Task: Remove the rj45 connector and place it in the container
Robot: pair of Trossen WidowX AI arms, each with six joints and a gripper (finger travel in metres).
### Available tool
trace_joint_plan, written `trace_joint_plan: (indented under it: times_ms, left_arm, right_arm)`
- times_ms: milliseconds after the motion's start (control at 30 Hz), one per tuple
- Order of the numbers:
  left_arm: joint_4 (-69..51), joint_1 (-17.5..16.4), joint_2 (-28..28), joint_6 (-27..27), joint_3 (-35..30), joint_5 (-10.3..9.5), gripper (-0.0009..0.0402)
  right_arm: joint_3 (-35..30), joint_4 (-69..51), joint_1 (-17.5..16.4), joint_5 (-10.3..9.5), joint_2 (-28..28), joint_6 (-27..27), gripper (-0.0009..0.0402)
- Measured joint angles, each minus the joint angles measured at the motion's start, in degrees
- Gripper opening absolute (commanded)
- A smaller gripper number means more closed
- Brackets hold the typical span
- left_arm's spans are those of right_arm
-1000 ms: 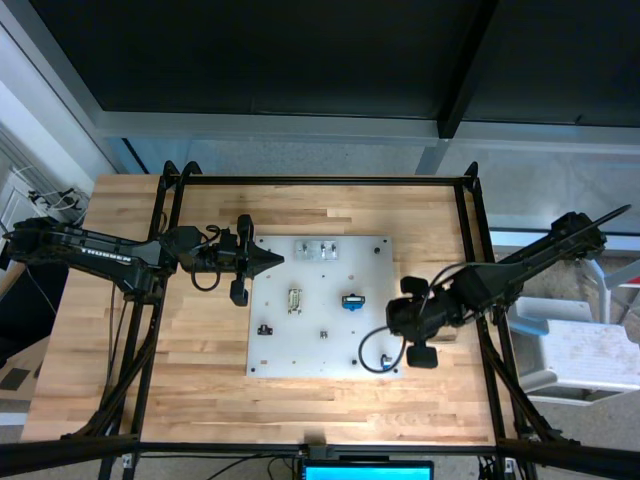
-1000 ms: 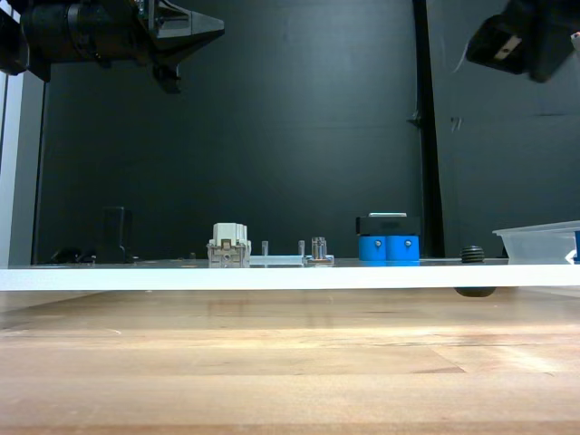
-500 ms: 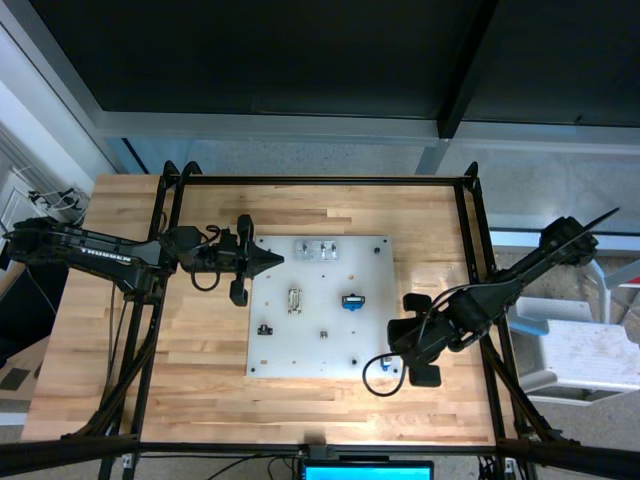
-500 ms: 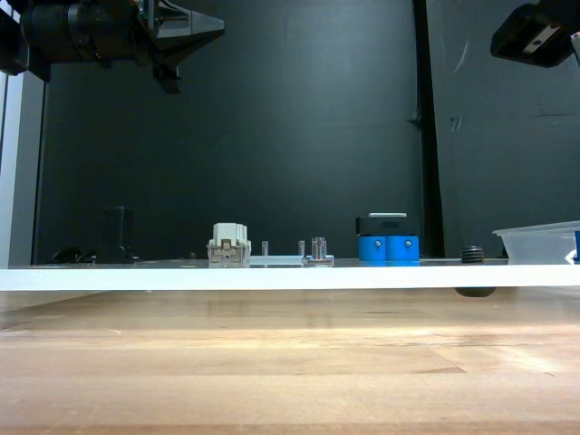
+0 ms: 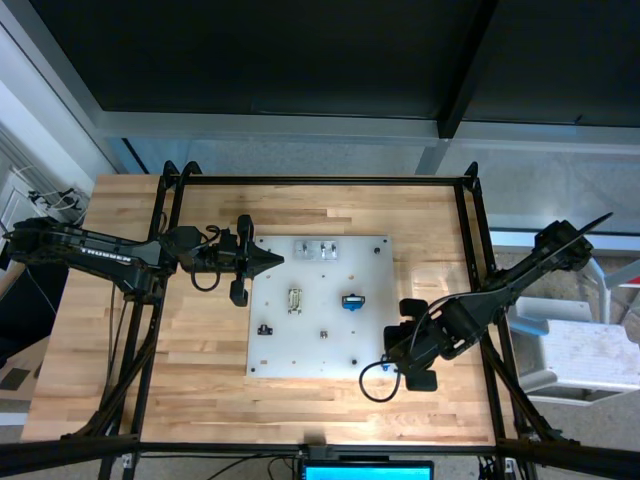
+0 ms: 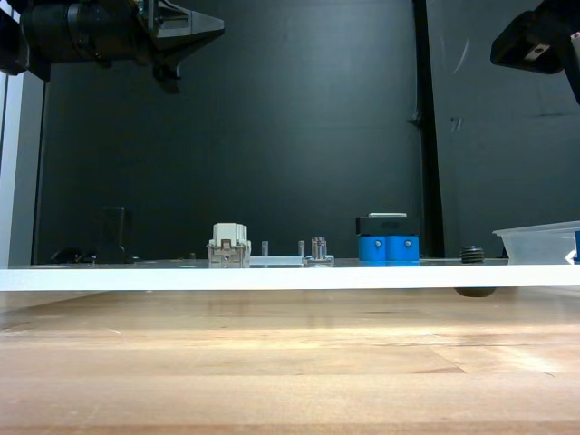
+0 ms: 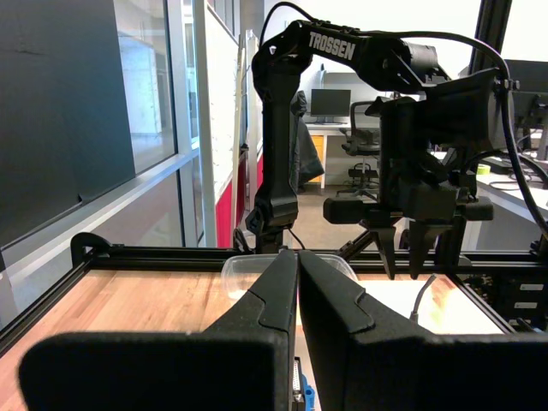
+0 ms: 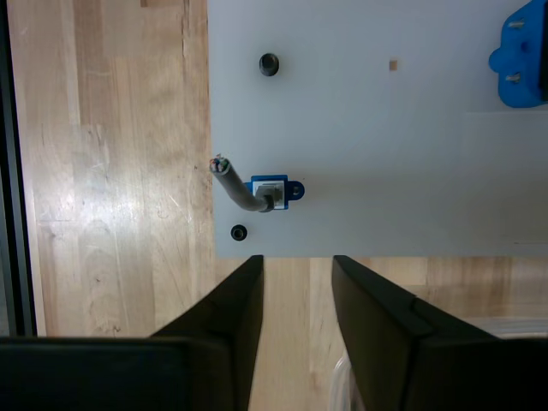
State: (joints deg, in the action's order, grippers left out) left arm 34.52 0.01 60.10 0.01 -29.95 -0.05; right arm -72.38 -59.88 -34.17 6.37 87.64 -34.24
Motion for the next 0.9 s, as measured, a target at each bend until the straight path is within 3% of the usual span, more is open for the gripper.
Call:
trace_joint_plan:
  times_ms: [300,900]
  left_arm:
    - [0.0,0.0,0.0,0.0,0.0,0.0,0.0001]
    - [0.0,0.0,0.0,0.0,0.0,0.02,0.0001]
  right_arm:
    - [0.0,2.1,-0.1,0.04,3.1,0.1,0.0185]
    - [0.0,6.2,-0.4,0.17,8.5,0.2,0.0185]
